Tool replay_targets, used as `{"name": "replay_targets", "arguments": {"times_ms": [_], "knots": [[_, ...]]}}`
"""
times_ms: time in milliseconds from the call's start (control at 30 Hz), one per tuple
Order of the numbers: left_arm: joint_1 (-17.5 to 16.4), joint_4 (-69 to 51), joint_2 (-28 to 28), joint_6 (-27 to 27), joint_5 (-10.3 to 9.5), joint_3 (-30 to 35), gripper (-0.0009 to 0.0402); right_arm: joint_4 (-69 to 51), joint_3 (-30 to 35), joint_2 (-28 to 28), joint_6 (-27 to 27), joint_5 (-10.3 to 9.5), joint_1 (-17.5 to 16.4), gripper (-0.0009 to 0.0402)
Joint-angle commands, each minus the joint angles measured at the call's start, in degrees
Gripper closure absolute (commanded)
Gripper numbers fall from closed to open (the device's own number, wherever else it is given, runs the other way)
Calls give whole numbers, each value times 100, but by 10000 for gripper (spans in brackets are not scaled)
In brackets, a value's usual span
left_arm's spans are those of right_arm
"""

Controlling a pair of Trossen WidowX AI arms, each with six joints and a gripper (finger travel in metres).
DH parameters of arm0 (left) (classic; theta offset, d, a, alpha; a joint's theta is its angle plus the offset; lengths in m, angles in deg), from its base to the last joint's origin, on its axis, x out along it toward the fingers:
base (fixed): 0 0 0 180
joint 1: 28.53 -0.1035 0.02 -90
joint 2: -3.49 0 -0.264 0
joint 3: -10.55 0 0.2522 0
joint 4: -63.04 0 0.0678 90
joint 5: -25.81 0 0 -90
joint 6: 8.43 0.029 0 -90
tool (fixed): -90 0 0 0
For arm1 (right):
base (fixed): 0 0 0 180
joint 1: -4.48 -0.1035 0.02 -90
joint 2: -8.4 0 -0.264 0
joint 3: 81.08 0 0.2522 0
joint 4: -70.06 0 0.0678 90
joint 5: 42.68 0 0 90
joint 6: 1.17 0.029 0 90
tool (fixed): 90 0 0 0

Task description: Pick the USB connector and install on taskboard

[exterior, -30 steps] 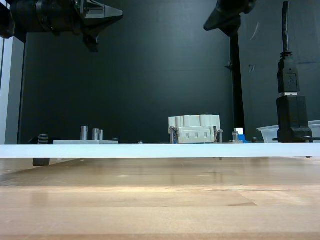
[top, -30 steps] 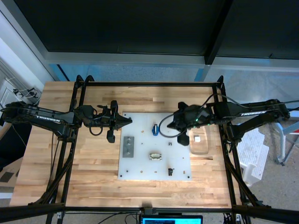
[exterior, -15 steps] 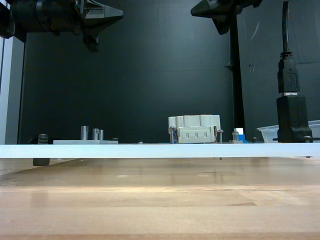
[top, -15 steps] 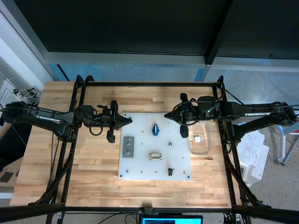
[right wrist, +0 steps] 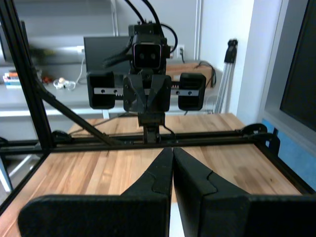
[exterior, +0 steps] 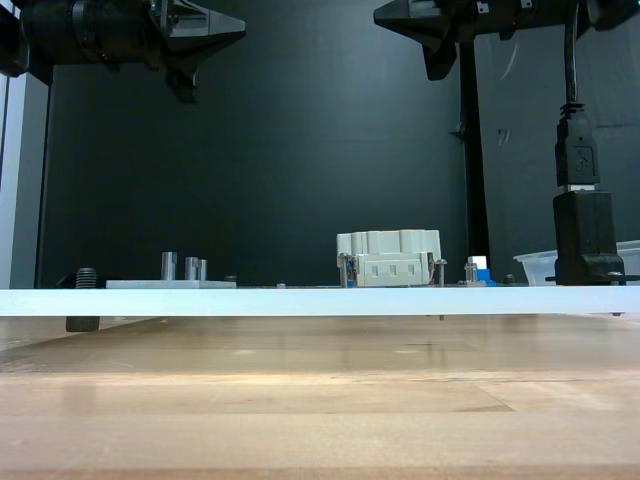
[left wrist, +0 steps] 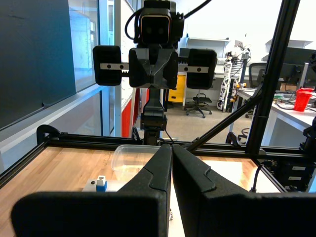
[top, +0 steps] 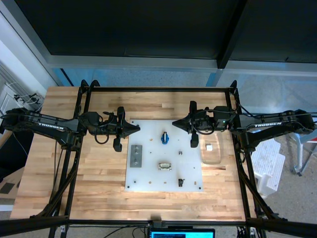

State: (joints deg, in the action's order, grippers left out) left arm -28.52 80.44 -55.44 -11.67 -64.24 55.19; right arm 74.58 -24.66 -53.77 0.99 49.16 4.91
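I see left gripper high over the taskboard's far-left corner, fingers pressed together, right gripper above its far edge, fingers likewise together, USB connector upright in a black socket near the board's near edge

White taskboard, blue part, beige connector

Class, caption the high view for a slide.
Left gripper and right gripper, both shut, hover above the taskboard, facing each other.
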Motion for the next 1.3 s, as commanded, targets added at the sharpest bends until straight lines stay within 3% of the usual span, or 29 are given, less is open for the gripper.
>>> {"name": "replay_targets", "arguments": {"times_ms": [33, 600, 1300], "knots": [[0, 2, -2, 2, 0, 2, 393, 313, -214, -7, -7, 0, -2, 393], [0, 2, -2, 2, 0, 0, 393, 898, -708, -7, 157, 0, -2, 393], [-2, 2, -2, 2, 0, 0, 393, 942, -691, -7, 216, -44, -7, 393]]}}
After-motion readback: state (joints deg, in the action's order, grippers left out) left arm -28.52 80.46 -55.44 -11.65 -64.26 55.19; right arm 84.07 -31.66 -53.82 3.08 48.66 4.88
